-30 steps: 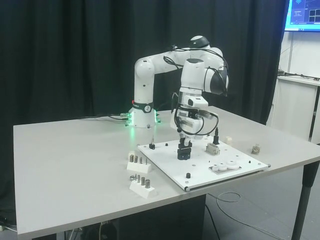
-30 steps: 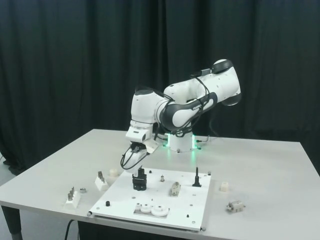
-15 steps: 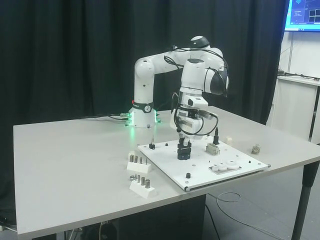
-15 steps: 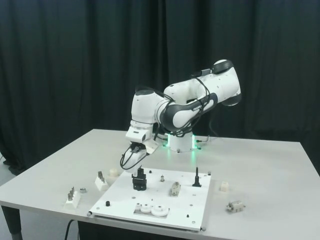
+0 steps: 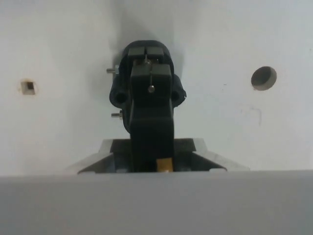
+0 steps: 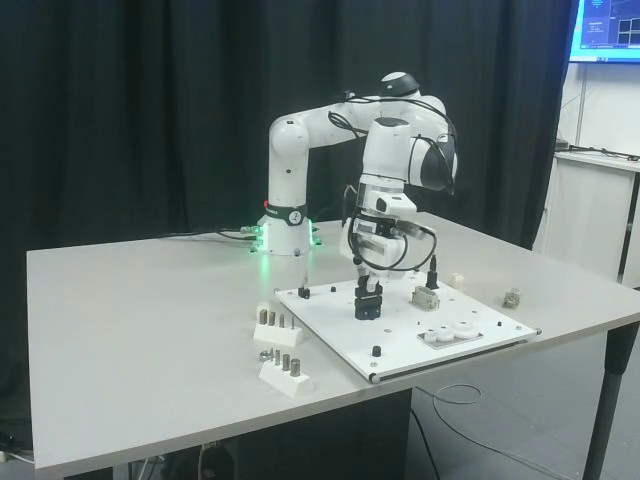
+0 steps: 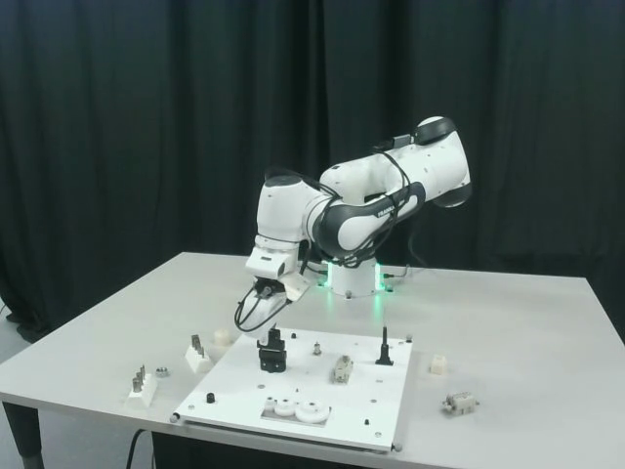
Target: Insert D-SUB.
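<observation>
The black D-SUB connector (image 5: 146, 95) stands on the white board (image 6: 330, 322), with small metal screws sticking out of its side. My gripper (image 5: 151, 73) is right over it, the two black fingers pressed together along a thin seam, and nothing shows between them. In the first room view the gripper (image 6: 368, 288) reaches down onto the connector (image 6: 367, 308) near the board's middle. The second room view shows the same gripper (image 7: 270, 340) on top of the connector (image 7: 270, 362). Whether the tips press on the connector I cannot tell.
On the board are white gears (image 6: 450, 335), a grey connector block (image 6: 427, 297), a black post (image 6: 434, 272) and small black pegs (image 6: 377, 351). Two white holders with grey pegs (image 6: 273, 322) sit beside the board. A round hole (image 5: 263, 78) lies near the connector.
</observation>
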